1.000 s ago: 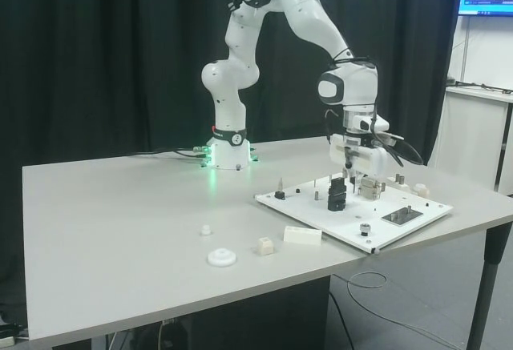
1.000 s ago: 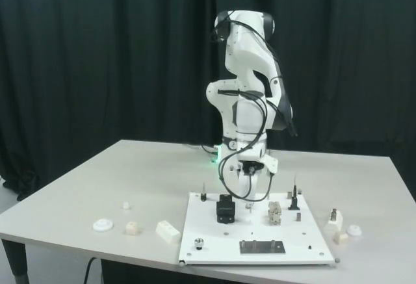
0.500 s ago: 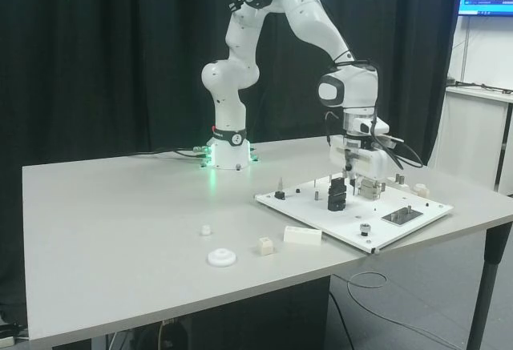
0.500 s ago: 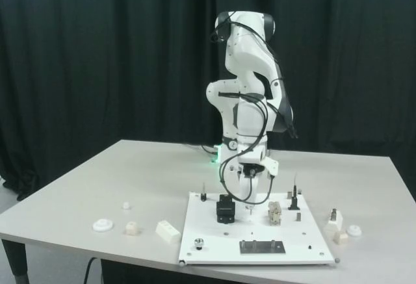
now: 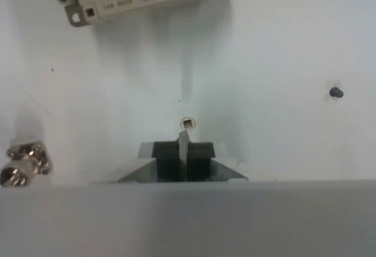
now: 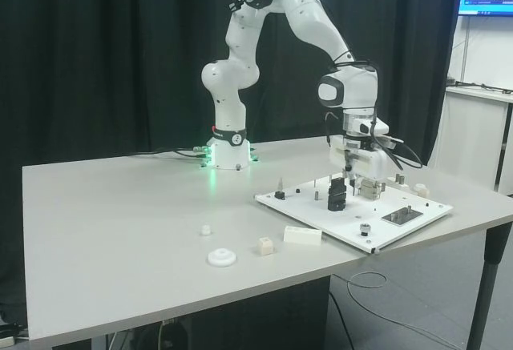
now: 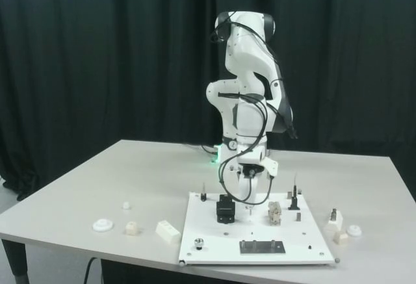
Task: Insert square peg 1.
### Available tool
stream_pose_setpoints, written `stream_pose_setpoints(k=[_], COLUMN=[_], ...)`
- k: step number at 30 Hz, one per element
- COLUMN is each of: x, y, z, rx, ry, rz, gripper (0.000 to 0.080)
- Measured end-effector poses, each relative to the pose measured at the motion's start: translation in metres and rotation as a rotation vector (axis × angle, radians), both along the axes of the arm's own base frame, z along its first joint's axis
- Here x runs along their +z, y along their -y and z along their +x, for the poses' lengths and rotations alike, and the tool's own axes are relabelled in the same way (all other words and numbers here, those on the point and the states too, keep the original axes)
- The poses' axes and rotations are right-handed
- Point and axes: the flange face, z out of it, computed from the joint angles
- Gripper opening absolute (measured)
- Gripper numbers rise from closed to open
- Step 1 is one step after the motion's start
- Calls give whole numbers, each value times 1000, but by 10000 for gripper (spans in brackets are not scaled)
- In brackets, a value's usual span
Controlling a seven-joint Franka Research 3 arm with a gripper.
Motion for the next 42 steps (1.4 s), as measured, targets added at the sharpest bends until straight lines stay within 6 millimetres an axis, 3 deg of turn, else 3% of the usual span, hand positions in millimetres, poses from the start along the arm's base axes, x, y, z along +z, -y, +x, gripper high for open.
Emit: stream_pose_setpoints(k=[42], x=[-13], y=[3], z=[2], rx=[-12], ry=[11], rz=[-1], gripper=[25])
